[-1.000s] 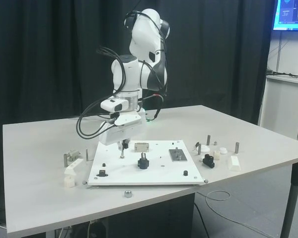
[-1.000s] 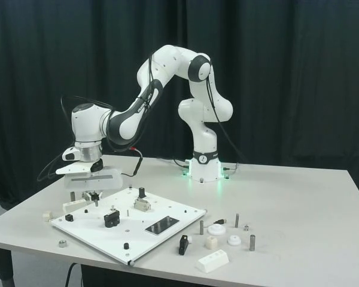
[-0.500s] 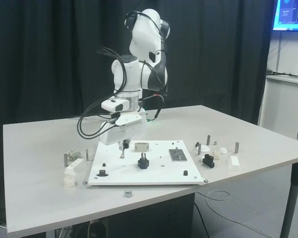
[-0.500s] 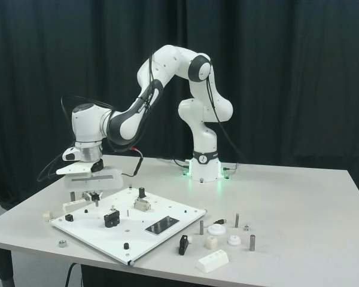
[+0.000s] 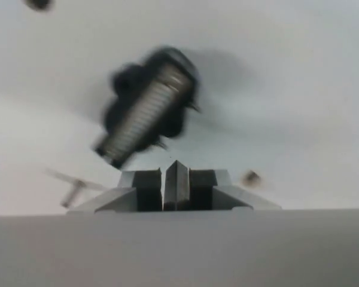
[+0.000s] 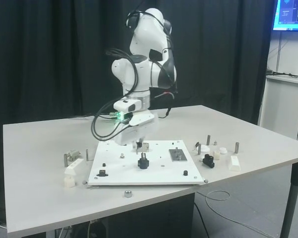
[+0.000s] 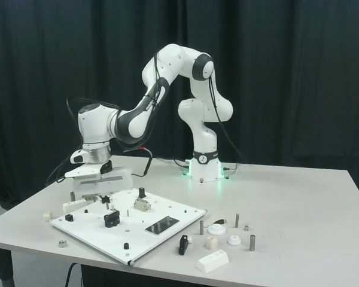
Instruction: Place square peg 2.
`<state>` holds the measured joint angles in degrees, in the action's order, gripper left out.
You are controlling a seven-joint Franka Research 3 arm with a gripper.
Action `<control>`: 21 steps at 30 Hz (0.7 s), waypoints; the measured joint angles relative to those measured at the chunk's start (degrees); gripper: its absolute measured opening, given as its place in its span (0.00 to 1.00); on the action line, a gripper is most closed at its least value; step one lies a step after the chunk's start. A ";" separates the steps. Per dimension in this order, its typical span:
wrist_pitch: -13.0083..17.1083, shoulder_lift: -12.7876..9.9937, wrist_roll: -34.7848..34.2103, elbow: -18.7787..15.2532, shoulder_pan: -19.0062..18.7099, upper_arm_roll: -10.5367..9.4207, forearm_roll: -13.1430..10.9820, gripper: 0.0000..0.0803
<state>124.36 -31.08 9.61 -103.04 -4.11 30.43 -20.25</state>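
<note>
Gripper (image 6: 138, 146) low over the white board (image 6: 159, 174), near its middle, just behind a black fixture (image 6: 142, 162). Fingers (image 5: 145, 190) clenched on a slim grey bar, probably square peg 2 (image 5: 177, 182), held upright between the 2 pads and seemingly clear of the board. Same black fixture blurred in the wrist view, with a ribbed grey core. Beside the board, on the grey table (image 6: 39, 148), a white block (image 6: 233, 162) among loose pegs.

I see open room above the white board (image 6: 154, 171). A black knob (image 6: 142, 162) and a small block (image 6: 142, 147) stand close under my gripper (image 6: 138, 146).
</note>
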 joint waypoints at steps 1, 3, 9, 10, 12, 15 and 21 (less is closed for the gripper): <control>-0.16 0.15 -0.25 -0.01 -0.33 -0.06 -0.15 0.12; -0.37 0.46 -0.96 -0.03 -1.09 -0.15 -0.54 0.12; -0.72 1.52 -3.83 -0.05 -3.91 -0.39 -0.86 0.12; -0.75 1.71 -4.39 -0.05 -4.40 -0.47 -0.86 0.12; -0.76 2.05 -5.46 -0.05 -5.35 -0.60 -0.86 0.12; -0.77 2.46 -7.14 -0.05 -6.85 -0.69 -0.86 0.12; -0.77 2.96 -9.82 -0.05 -9.86 -0.69 -0.85 0.12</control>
<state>123.59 -28.12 -0.21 -103.09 -13.97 29.73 -21.10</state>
